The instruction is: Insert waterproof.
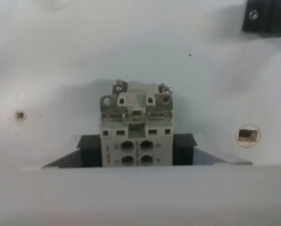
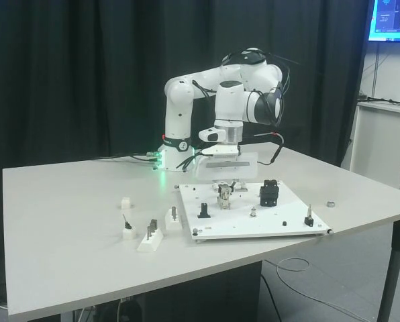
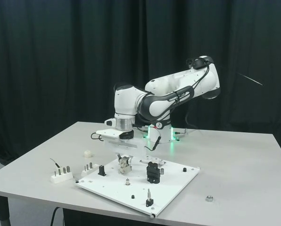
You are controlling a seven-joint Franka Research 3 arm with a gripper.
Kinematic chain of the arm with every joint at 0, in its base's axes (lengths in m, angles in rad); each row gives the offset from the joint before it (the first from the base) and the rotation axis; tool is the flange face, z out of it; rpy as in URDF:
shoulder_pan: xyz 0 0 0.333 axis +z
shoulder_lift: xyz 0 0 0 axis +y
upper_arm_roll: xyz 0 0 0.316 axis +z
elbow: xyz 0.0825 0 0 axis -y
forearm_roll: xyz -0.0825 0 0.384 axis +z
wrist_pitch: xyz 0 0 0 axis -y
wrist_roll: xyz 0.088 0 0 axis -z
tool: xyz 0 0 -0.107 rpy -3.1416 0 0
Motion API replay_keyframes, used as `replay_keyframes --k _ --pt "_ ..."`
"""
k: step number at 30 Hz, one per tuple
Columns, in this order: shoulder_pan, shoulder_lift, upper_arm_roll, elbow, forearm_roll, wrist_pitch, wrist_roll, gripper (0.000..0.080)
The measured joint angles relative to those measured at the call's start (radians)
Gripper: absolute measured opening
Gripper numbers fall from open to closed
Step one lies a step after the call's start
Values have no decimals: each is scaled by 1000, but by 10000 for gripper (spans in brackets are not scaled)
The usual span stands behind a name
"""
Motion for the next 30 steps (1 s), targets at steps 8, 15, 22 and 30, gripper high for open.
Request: replay_keyframes --k 8,15,22,30 --pt "0 0 0 0 0 0 3 310" --pt "0 0 0 0 0 0 26 310" --pt "0 -1 0 0 0 -1 45 310" --pt "0 -1 0 0 0 0 82 310"
